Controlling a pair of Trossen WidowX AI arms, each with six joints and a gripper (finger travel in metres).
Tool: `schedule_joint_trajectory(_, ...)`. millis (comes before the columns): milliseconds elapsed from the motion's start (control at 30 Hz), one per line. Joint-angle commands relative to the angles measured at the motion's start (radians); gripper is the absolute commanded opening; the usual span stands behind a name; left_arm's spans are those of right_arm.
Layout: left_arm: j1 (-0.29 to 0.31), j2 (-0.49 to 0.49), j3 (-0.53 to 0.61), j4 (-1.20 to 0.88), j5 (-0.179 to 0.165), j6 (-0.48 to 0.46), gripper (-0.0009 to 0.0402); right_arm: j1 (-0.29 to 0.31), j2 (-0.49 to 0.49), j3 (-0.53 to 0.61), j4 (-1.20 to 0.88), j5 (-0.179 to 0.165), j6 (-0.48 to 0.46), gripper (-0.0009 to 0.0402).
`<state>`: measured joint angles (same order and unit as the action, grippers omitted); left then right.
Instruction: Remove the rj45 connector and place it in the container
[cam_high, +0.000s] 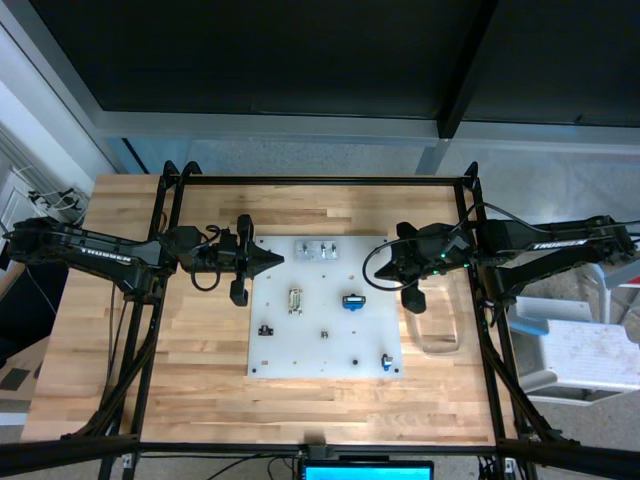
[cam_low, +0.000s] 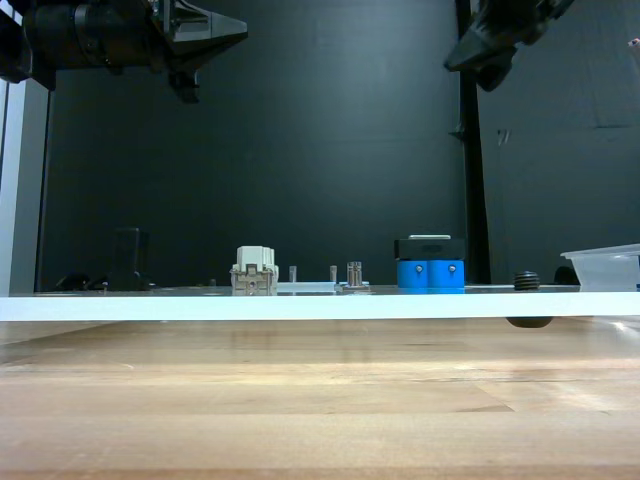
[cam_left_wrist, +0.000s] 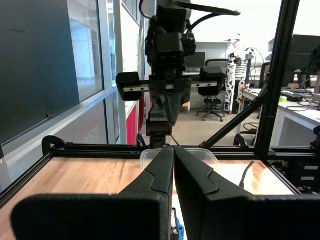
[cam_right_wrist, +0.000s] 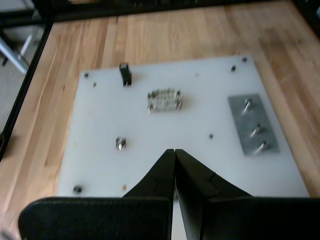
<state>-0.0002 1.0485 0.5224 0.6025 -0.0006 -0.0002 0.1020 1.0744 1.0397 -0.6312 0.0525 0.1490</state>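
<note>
The rj45 connector (cam_high: 352, 301) looks like a dark piece atop a blue block (cam_low: 430, 272) on the white board (cam_high: 300, 350). My right gripper (cam_high: 388, 270) hangs high above the board's right part, shut and empty, close to over the blue block (cam_low: 455, 58); its wrist view shows shut fingers (cam_right_wrist: 174, 150) over the board (cam_right_wrist: 100, 150), with the block hidden. The container (cam_high: 443, 325) is a clear tub on the wood just right of the board (cam_low: 605, 265). My left gripper (cam_high: 272, 258) is shut, raised over the board's far left edge (cam_low: 235, 30), pointing at the right gripper (cam_left_wrist: 167, 120).
The board also carries a beige multi-pin connector (cam_high: 296, 302), a black upright part (cam_high: 265, 329), a metal plate with pins (cam_high: 318, 250) and small studs (cam_high: 387, 360). A black frame (cam_high: 160, 300) surrounds the wooden table.
</note>
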Motion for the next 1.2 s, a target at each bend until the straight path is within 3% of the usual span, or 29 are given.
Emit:
schedule_joint_trajectory(33, 0.0, 0.0, 0.0, 0.0, 0.0, 0.0, 0.0001, 0.029, 0.001, 0.035, -0.081, 0.009, 0.03, 0.0)
schedule_joint_trajectory(300, 0.0, 0.0, 0.0, 0.0, 0.0, 0.0, 0.0001, 0.091, 0.034, 0.124, -0.279, 0.012, 0.092, 0.0)
schedule_joint_trajectory(533, 0.0, 0.0, 0.0, 0.0, 0.0, 0.0, 0.0001, 0.172, 0.113, 0.199, -0.409, 0.06, 0.137, 0.0)
schedule_joint_trajectory(1200, 0.0, 0.001, 0.0, 0.0, 0.0, 0.0, 0.0001, 0.38, 0.301, 0.245, -0.524, 0.06, 0.311, 0.0)
